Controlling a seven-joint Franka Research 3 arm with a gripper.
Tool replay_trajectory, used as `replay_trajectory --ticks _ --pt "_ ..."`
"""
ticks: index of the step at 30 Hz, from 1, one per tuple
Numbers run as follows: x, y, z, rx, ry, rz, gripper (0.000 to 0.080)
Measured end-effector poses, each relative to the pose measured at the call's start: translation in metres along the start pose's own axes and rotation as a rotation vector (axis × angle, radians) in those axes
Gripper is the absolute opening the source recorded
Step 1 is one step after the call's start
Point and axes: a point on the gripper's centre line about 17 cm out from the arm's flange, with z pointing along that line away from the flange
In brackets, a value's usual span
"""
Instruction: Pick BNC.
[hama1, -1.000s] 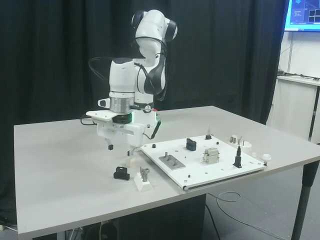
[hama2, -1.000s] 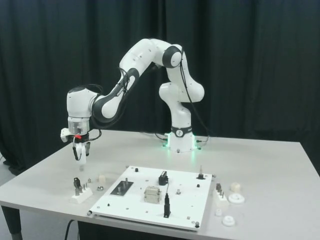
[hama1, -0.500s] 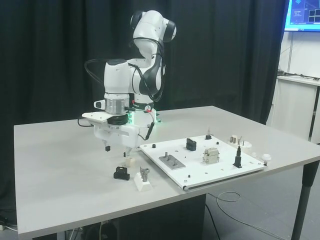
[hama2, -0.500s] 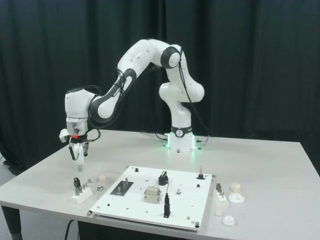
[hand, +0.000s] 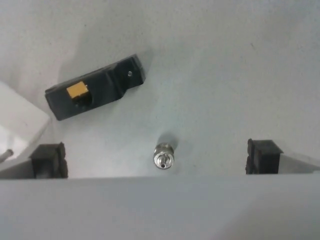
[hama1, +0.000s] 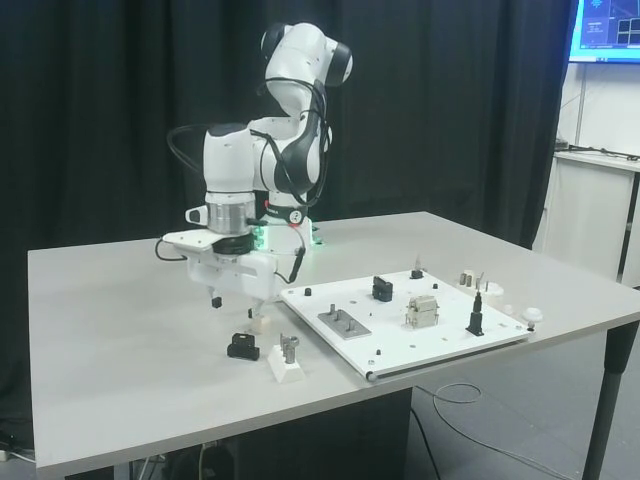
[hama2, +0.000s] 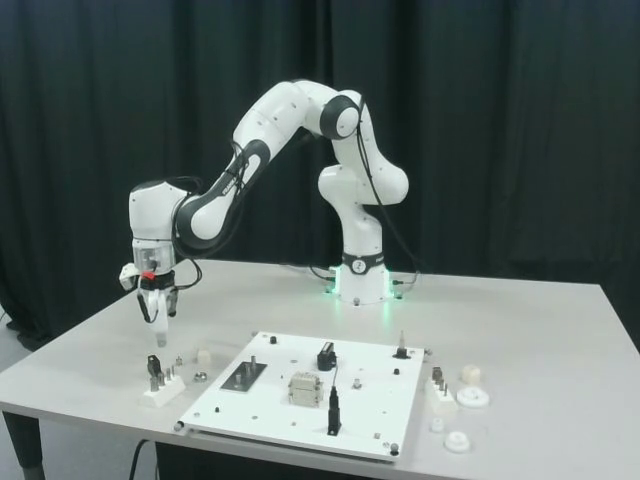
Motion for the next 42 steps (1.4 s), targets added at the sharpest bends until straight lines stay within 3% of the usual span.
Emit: replay_trajectory --ticks 11,42 --pt "0.001 0.0 0.015 -0.017 0.011 -0.051 0.08" --pt "-0.02 0.007 0.052 -0.055 -0.038 -0.088 0.08"
